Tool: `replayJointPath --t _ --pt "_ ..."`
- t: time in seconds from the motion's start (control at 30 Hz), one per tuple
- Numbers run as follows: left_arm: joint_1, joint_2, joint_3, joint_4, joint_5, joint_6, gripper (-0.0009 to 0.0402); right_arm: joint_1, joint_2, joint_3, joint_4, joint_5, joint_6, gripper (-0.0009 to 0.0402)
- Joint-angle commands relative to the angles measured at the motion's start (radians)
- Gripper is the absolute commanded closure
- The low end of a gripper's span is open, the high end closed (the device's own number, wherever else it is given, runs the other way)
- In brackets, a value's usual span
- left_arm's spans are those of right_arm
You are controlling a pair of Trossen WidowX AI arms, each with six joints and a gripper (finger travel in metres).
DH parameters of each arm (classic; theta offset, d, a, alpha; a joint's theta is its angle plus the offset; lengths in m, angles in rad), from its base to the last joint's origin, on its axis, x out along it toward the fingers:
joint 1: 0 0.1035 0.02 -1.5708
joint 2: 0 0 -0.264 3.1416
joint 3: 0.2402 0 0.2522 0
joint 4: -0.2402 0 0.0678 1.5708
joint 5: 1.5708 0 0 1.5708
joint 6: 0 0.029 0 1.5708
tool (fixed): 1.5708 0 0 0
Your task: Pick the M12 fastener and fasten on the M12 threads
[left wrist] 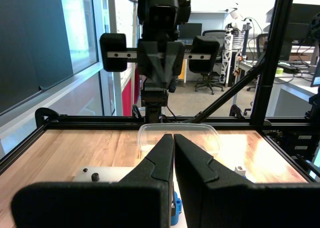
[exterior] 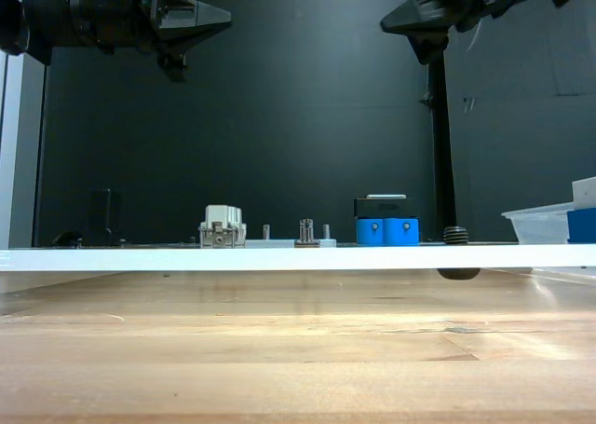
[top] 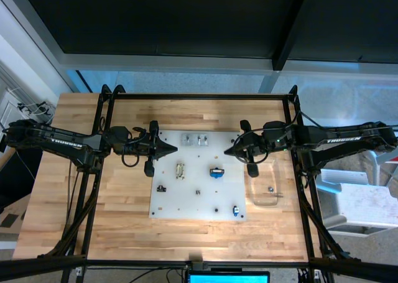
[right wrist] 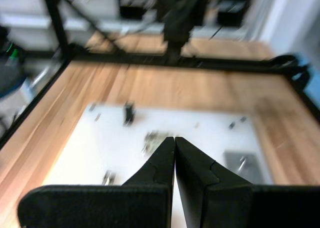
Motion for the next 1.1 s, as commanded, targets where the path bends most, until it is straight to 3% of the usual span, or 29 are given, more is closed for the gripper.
replayJointPath --t 0.03,0.1,0.3,0.73,1.1 --pt "0.000 0.000 0.000 0.000 0.000 0.000 0.0393 0.002 0.001 0.077 -0.194 -0.068 -0.070 0.0393" --pt "0.000 0.000 0.000 0.000 0.000 0.000 0.0393 0.002 0.001 0.121 -0.309 -0.089 -0.120 0.0393" --pt "0.000 0.000 0.000 0.000 0.000 0.000 0.0393 0.010 0.001 0.205 -0.585 -0.090 -0.287 0.0393" --pt "0.000 0.000 0.000 0.000 0.000 0.000 0.0393 0.049 0.001 0.224 -0.916 -0.090 -0.633 0.0393" --pt "0.000 0.000 0.000 0.000 0.000 0.000 0.0393 0.157 0.045 0.222 -1.064 -0.084 -0.749 0.0393"
